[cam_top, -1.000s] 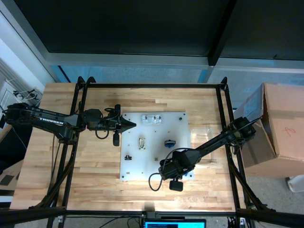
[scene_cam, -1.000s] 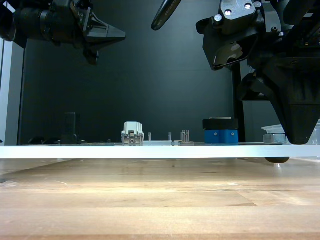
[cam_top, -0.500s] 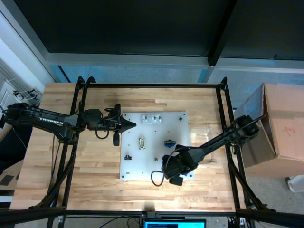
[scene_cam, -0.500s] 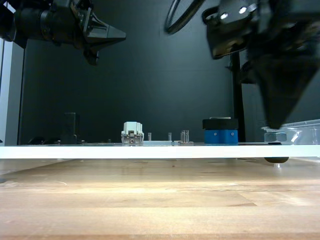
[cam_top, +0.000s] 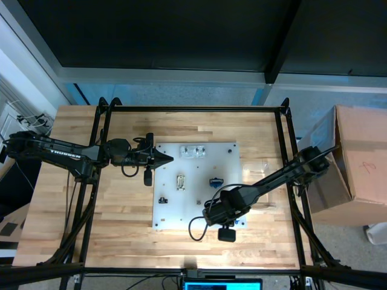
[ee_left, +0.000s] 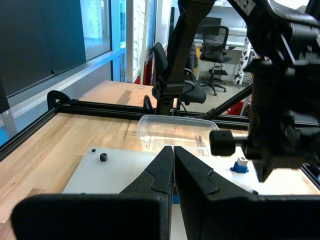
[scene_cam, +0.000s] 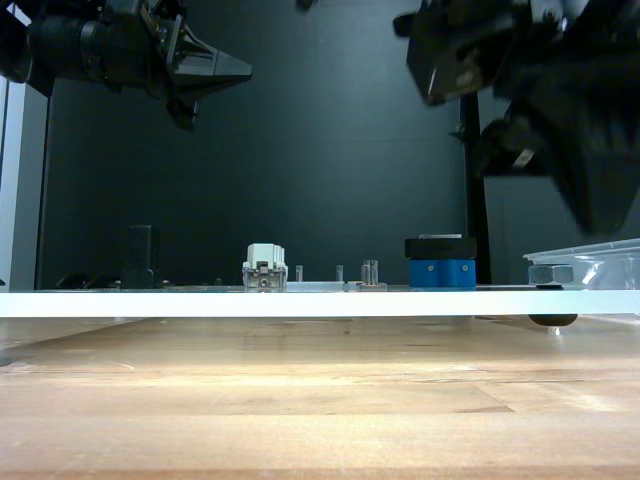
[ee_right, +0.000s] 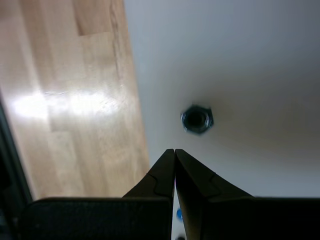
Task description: Unfasten the M12 nut and place it in the container
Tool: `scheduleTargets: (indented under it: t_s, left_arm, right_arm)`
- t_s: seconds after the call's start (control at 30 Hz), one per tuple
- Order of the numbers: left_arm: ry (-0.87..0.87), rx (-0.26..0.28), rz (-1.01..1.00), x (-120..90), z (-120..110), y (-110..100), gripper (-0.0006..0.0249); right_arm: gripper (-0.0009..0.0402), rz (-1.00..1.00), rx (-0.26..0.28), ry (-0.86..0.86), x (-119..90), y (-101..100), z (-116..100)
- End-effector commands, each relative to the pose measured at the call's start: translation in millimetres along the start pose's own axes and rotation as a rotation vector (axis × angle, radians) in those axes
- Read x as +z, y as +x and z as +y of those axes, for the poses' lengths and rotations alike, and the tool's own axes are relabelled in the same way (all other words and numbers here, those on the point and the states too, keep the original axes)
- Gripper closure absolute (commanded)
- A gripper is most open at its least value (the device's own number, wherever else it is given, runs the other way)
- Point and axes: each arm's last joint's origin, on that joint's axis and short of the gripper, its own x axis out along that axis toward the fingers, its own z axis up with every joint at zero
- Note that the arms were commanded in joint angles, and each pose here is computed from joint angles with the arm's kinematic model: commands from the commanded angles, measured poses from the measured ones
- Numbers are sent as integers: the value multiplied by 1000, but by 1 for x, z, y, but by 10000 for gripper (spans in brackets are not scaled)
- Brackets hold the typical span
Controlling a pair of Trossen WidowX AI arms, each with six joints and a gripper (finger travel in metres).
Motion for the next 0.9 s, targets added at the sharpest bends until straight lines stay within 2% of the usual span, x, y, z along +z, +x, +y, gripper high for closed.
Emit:
scheduleTargets:
  t_s: [0.03,0.2,0.5,0.9]
  left_arm:
    - [0,0,0,0,0,0,243]
    - [0,0,0,0,0,0,243]
    - [0,0,1,0,0,0,243]
    - [0,0,0,0,0,0,243]
  right_arm:
    - [393,-6,11,-6,5,11,3]
    - [393,-13,14,-5,9,20,3]
    - [394,-23,-24,2,8,15,-1]
    - [393,-5,-36,13,8,15,-4]
